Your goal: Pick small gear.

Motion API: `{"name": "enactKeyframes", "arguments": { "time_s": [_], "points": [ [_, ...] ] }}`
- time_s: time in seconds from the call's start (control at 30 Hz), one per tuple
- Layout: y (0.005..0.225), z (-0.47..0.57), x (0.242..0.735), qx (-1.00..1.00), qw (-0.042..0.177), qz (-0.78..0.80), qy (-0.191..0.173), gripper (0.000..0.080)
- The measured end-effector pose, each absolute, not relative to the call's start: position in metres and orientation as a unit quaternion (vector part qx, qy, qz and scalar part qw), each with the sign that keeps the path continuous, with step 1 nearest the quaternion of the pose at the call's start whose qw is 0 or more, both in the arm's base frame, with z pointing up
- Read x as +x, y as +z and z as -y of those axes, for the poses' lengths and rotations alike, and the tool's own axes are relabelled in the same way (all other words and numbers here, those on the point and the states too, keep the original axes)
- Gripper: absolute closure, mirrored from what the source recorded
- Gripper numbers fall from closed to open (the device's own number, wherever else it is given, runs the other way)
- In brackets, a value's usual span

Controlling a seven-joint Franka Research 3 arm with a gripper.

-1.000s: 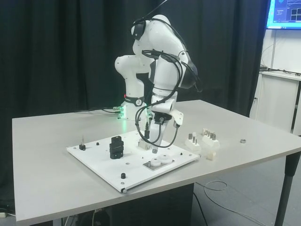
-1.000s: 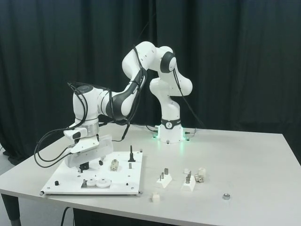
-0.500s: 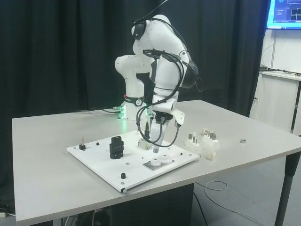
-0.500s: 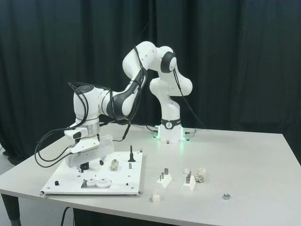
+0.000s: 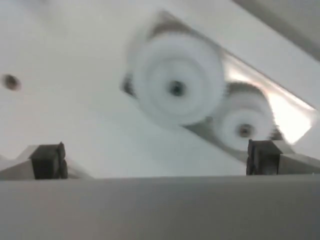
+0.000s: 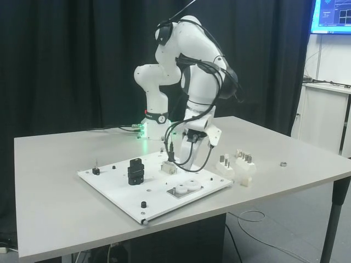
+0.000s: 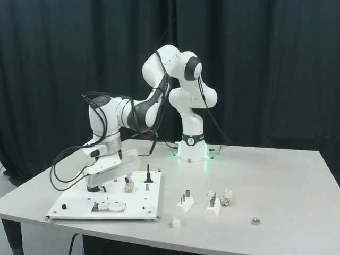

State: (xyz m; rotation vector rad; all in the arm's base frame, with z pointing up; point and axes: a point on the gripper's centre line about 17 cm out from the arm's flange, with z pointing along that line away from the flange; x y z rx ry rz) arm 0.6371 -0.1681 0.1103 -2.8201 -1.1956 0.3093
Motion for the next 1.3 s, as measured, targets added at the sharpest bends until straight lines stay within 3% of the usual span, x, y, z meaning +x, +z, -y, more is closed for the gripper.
{"name": "enactKeyframes", "arguments": {
  "time_s": [0.23, 0.47, 0.83, 1.3],
  "points": [
    [0.115, 0.132, 0.616, -0.919, 0.051, 0.367, 0.134, 0.0003],
    [0.118, 0.093, 0.592, -0.919, 0.057, 0.355, 0.163, 0.0003],
    [0.118, 0.036, 0.553, -0.923, 0.049, 0.330, 0.190, 0.0003],
    [0.101, -0.029, 0.515, -0.945, 0.024, 0.269, 0.187, 0.0003]
  ]
}}
